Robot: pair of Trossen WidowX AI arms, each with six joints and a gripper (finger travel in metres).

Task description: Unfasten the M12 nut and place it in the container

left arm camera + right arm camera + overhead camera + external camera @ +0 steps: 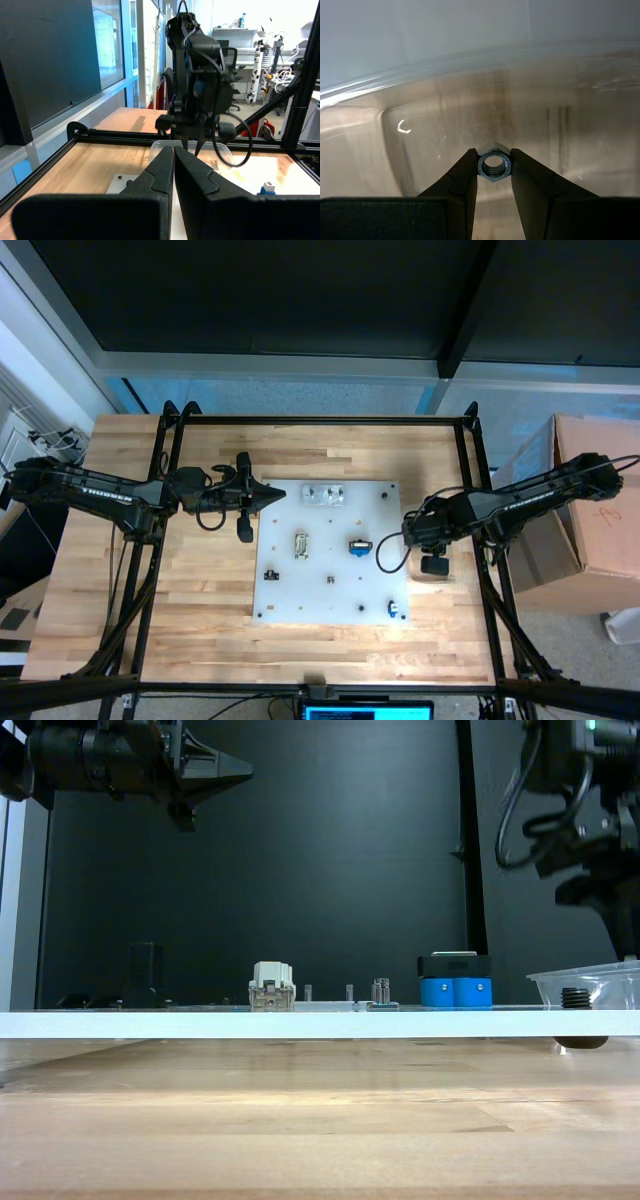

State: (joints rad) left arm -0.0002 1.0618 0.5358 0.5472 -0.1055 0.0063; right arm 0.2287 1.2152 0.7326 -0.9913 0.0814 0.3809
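The small silver nut (496,150) is held between the fingers of my right gripper (494,163), clear of its stud, hanging over the floor of the clear container (395,150). In the high view that gripper (433,560) points down just past the white board's (300,590) right edge. The low view shows the black stud (573,997) bare, ribs showing, in front of the container (600,978). My left gripper (275,497) hovers shut and holding nothing high above the board's far left edge; its fingers (162,167) lie pressed together.
The board carries a beige connector (272,988), a silver post (380,990) and a blue block (455,982). A black frame (470,470) rings the table. A cardboard box (590,510) stands off to the right.
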